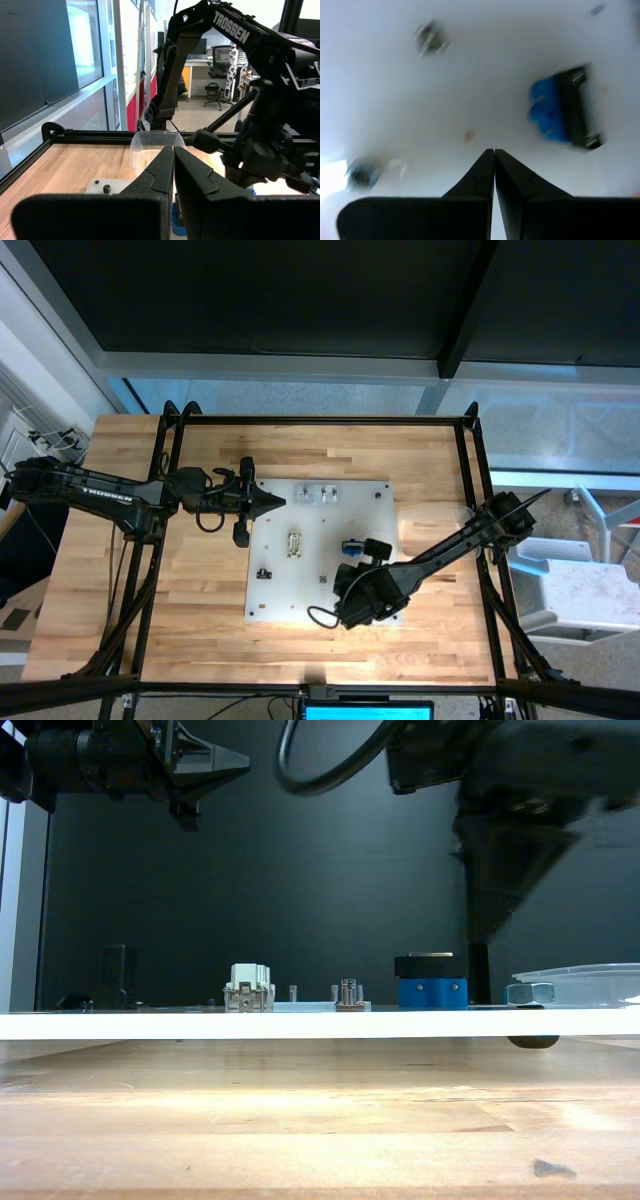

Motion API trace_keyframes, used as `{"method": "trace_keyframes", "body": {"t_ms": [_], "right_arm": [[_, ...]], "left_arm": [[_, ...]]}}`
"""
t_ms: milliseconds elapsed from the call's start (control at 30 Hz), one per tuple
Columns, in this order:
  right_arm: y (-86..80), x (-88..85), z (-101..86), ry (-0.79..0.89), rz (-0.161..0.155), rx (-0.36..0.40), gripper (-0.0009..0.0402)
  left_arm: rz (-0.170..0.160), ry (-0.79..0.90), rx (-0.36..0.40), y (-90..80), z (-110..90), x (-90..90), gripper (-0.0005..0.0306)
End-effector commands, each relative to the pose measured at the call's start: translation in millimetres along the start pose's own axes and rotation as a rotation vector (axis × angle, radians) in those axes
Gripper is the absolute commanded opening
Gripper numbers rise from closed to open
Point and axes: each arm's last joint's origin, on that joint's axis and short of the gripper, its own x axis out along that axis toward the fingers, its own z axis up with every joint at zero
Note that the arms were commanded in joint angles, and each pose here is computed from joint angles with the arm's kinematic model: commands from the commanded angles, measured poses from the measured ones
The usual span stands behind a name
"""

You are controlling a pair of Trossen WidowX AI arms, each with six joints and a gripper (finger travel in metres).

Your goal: Unfasten the M12 fastener and place in the container

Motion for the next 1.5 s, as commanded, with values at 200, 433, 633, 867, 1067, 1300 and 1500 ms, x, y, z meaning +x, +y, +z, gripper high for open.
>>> {"method": "trace_keyframes", "body": {"t_ms": [200,433,633,867,1067,1300,1500], "right_arm": [[9.1,-0.5,-2.7,0.141,0.227,-0.053,0.0],[20.8,2.9,1.6,0.137,0.399,-0.048,0.0],[28.5,13.3,2.5,0.127,0.44,-0.051,0.0],[28.4,19.3,0.6,0.126,0.429,-0.055,0.0],[19.2,20.1,-1.7,0.104,0.262,-0.004,0.0],[6.6,8.6,-2.9,0.103,0.075,0.003,0.0],[5.7,6.9,-2.3,0.099,0.082,0.002,0.0]], "left_arm": [[0.0,0.0,0.0,0.0,0.1,0.0,0.0],[0.0,0.0,0.0,0.0,0.1,0.0,0.0],[0.0,0.0,0.0,0.0,0.1,0.0,0.0],[0.0,0.0,0.0,0.0,0.1,0.0,0.0],[0.0,0.0,0.0,0.1,0.1,0.0,0.0],[0.0,0.0,0.0,0.0,0.1,0.0,0.0],[0.0,-0.001,0.0,0.1,0.2,0.0,0.0]]}}
